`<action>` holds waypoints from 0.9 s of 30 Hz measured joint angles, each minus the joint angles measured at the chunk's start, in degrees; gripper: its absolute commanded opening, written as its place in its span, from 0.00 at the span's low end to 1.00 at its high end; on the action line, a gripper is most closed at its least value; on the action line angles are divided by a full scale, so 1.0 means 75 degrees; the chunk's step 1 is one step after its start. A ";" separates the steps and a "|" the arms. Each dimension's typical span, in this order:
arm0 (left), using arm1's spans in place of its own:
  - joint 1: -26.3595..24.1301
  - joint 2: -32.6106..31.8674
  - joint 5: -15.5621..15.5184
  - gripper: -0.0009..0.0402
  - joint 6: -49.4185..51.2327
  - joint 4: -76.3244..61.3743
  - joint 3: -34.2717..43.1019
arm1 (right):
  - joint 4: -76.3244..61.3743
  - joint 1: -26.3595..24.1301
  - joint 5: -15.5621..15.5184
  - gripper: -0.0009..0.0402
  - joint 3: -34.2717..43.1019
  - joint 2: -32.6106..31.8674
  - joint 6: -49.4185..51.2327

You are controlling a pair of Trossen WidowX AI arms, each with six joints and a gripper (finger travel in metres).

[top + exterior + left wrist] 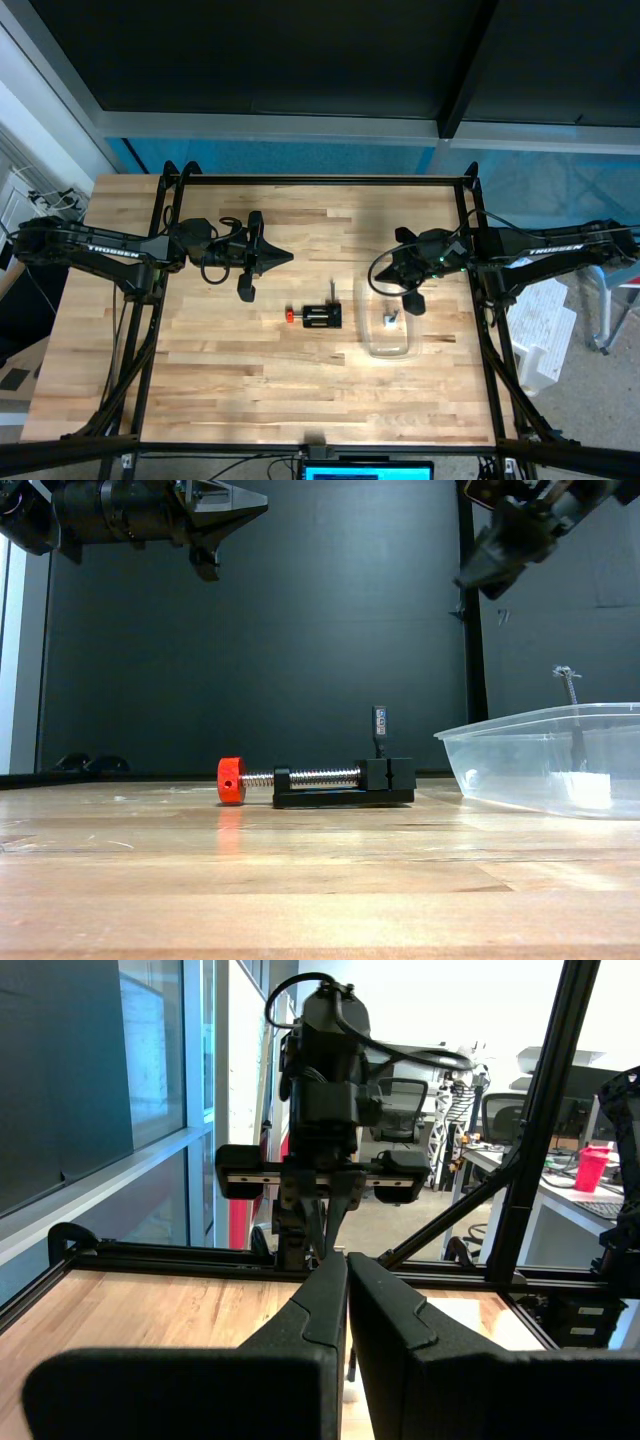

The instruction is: Pick the usb-c connector and install on the hub

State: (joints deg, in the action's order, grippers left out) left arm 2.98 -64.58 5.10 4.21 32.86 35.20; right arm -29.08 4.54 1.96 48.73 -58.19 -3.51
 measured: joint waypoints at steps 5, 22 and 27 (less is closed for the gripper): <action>0.0000 -0.0003 0.0003 0.02 -0.0003 0.0000 -0.0003 | -0.0842 0.0297 0.0026 0.02 0.0175 -0.0003 -0.0067; 0.0000 0.0000 0.0000 0.02 -0.0003 0.0000 0.0000 | -0.2331 0.1297 0.0029 0.02 0.0181 -0.0006 -0.0851; 0.0000 0.0000 0.0000 0.02 -0.0003 0.0000 0.0000 | -0.2707 0.1378 0.0026 0.02 0.0181 -0.0015 -0.0912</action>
